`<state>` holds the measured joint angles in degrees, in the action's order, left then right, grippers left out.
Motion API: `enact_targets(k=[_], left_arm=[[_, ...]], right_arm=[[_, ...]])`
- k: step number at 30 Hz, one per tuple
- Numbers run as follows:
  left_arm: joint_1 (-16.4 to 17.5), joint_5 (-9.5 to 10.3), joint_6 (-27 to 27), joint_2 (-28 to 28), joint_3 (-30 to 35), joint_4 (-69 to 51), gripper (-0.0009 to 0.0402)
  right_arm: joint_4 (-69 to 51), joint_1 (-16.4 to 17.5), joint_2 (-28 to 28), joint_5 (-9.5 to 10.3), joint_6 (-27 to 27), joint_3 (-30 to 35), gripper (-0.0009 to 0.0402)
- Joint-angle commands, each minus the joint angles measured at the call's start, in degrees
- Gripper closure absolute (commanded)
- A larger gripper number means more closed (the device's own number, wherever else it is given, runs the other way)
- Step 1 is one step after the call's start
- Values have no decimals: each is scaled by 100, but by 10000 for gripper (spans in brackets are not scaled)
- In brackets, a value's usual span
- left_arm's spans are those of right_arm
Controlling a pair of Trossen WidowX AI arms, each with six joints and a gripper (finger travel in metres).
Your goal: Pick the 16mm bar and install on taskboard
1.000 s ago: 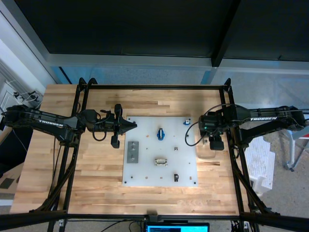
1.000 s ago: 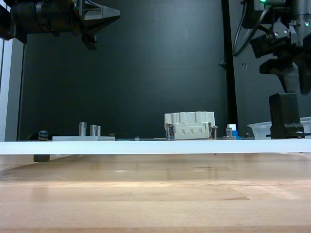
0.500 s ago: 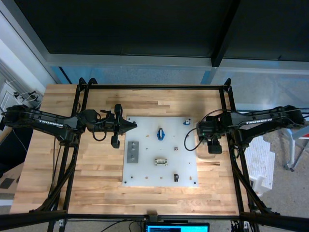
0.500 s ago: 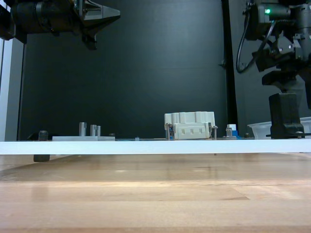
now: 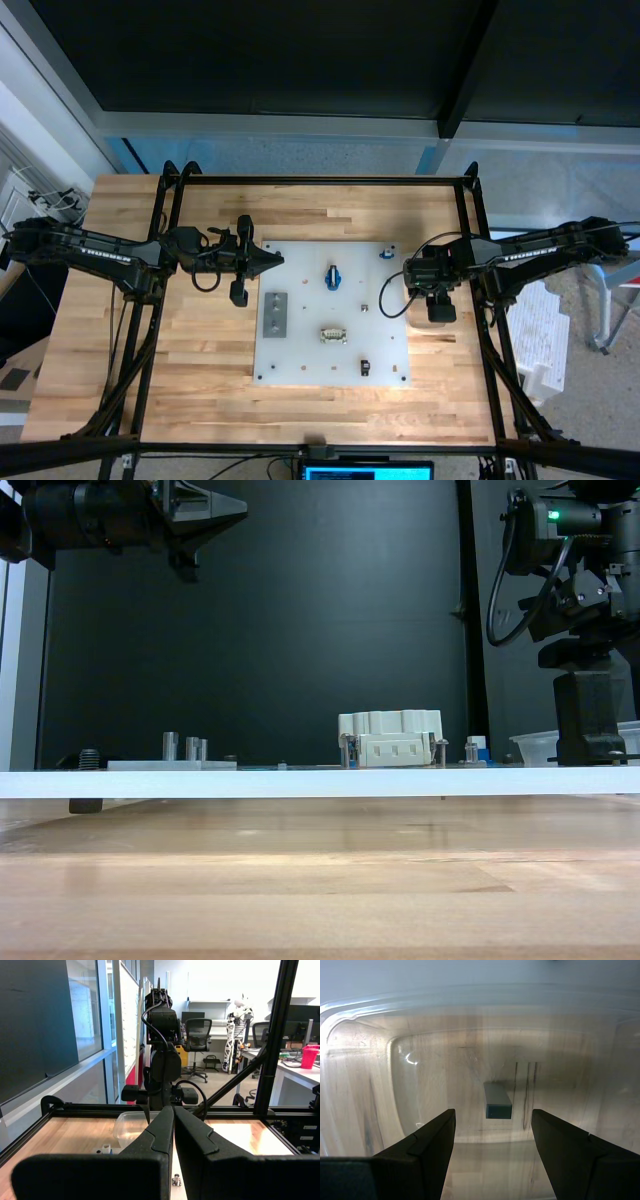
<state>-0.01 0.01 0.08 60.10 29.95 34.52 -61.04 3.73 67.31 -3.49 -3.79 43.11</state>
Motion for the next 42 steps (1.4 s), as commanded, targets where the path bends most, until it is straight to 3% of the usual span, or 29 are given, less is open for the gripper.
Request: enact_targets(k=[1, 10, 13, 21, 27, 42], left_arm=[[0, 0, -2, 0, 0, 2, 393], [0, 0, -2, 0, 0, 2, 393], [2, 0, -2, 0, 0, 2, 393], [0, 0, -2, 0, 0, 2, 393], [0, 0, -2, 0, 0, 2, 393], [2, 0, -2, 0, 0, 2, 393]], right_arm=[[31, 11, 0, 7, -74, 0, 182], [197, 109, 0, -20, -831, -57, 182], [205, 118, 0, -149, -787, -146, 182], [271, 118, 214, -122, -817, -192, 182], [420, 118, 352, 22, -883, -240, 182], [671, 118, 352, 52, -1099, -422, 199]])
